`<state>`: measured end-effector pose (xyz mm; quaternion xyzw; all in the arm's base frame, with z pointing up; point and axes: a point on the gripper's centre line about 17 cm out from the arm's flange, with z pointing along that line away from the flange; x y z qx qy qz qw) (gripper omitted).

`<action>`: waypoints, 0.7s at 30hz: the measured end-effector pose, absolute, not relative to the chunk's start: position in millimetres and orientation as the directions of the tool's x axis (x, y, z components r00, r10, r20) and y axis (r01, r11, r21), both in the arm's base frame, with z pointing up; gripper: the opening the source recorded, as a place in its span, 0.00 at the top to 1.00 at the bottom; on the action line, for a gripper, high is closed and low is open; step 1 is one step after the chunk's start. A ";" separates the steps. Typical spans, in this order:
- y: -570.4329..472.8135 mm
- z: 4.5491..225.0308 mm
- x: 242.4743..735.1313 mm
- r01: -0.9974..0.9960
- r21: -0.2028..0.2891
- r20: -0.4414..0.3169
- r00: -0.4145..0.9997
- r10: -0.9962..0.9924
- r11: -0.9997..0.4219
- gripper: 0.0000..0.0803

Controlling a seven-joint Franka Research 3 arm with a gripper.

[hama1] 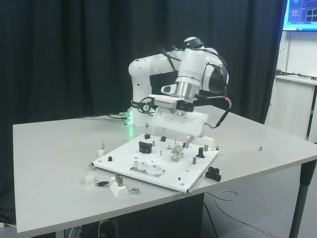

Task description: Pick bolt 4.

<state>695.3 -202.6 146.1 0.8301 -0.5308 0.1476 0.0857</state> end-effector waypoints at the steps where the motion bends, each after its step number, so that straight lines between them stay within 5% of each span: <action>1: -207.5 143.9 695.3 -0.913 -0.019 0.333 0.378 -0.864 -0.407 0.00; 21: -296.8 96.3 695.1 -0.967 -0.048 0.280 0.227 -0.933 -0.250 0.00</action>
